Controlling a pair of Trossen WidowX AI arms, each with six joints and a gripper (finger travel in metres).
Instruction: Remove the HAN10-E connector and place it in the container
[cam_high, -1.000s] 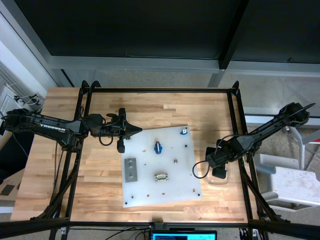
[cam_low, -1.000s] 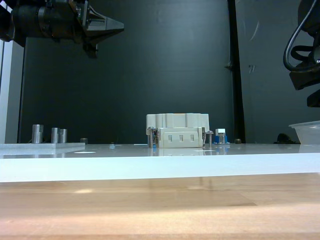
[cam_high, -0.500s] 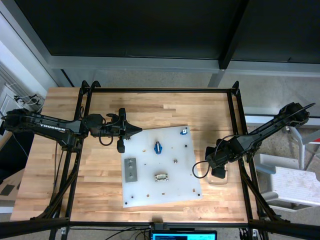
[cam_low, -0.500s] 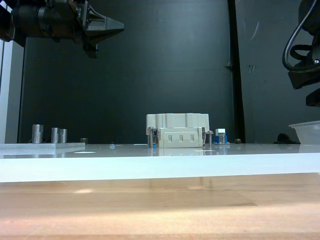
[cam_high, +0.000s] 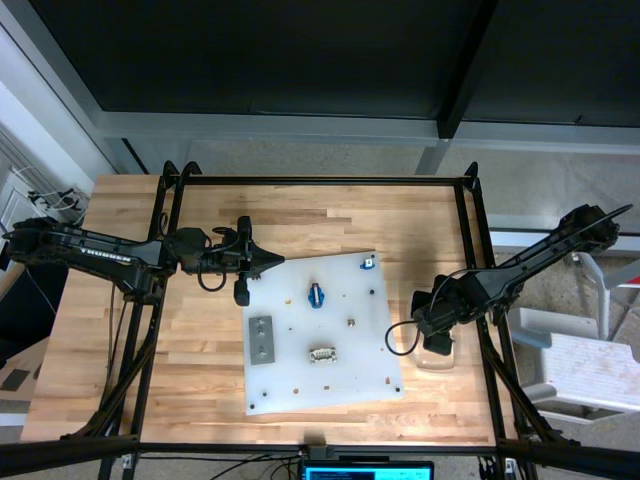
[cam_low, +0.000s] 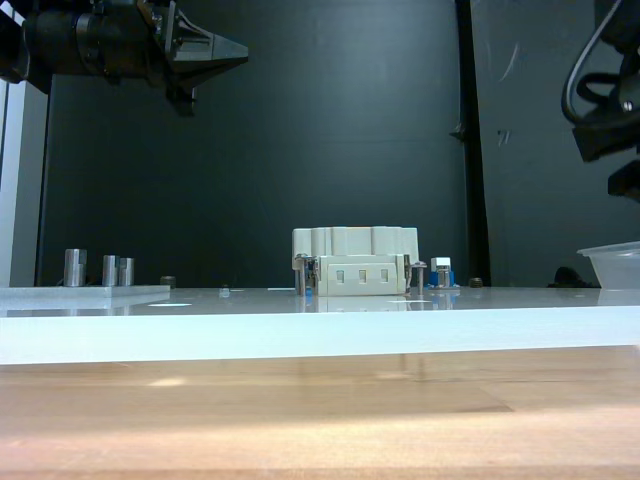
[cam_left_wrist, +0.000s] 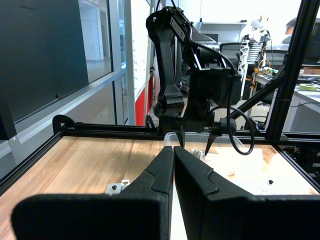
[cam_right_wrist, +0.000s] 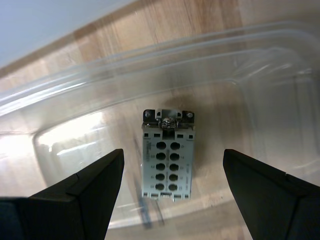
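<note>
High view: left gripper (cam_high: 270, 263) hangs at far-left corner of white board (cam_high: 350, 378). Right gripper (cam_high: 432, 328) hovers over container (cam_high: 440, 362), which sits on surface (cam_high: 200, 350) just right of board. Beige block (cam_high: 322, 354) on board's near part.

Low view: block stands upright mid-board; container rim at far right.

Left wrist view: left gripper clenched, fingers pressed together.

Right wrist view: right gripper released, fingers spread wide. HAN10-E connector (cam_right_wrist: 166, 155) lies flat on container floor below, touching neither finger.

Over the container (cam_right_wrist: 260, 70), the right gripper (cam_right_wrist: 172, 154) hangs spread wide, clear air either side of the HAN10-E connector (cam_right_wrist: 166, 159) lying inside its walls; the left gripper (cam_high: 268, 262), pinched together, hovers well apart, beyond the white board (cam_high: 350, 378).
</note>
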